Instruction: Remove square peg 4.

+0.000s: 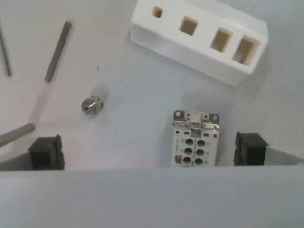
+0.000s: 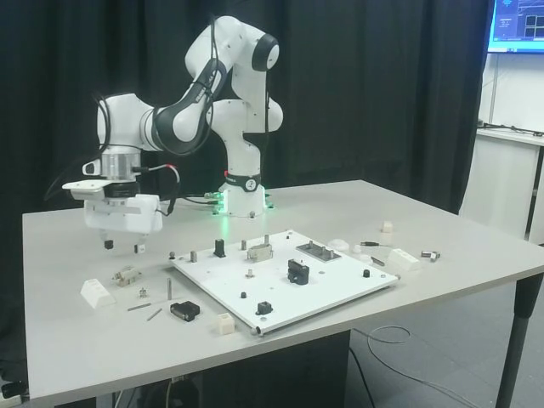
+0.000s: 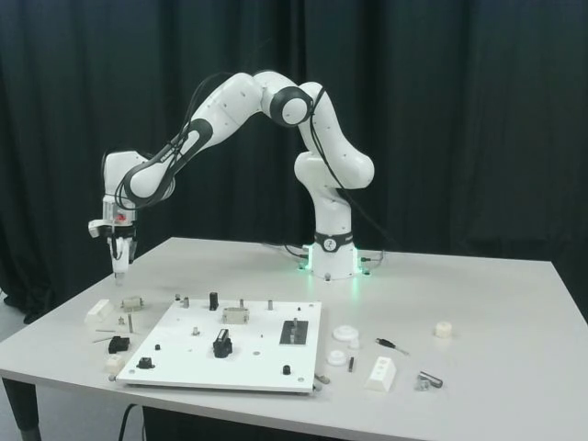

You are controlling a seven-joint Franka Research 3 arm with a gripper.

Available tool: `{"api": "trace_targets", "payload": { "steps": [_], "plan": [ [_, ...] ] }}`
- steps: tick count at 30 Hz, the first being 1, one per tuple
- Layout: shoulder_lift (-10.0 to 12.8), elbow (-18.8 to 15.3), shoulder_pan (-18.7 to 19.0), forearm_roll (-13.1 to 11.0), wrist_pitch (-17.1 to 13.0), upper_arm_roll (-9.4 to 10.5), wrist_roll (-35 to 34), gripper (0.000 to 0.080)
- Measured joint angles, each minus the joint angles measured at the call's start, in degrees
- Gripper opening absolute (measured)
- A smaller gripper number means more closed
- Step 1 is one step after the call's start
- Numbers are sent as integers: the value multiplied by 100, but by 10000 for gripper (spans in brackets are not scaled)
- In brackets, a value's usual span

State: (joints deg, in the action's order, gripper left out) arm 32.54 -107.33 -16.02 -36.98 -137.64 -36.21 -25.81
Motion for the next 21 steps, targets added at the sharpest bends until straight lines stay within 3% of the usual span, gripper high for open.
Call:
{"api": "trace_targets", "payload": {
  "steps": [16, 21],
  "plan": [
    [-228, 82, 243, 43, 684, 1, 1260, 800],
    [-324, 65, 321, 202, 910, 0, 1883, 800]
  ]
}}
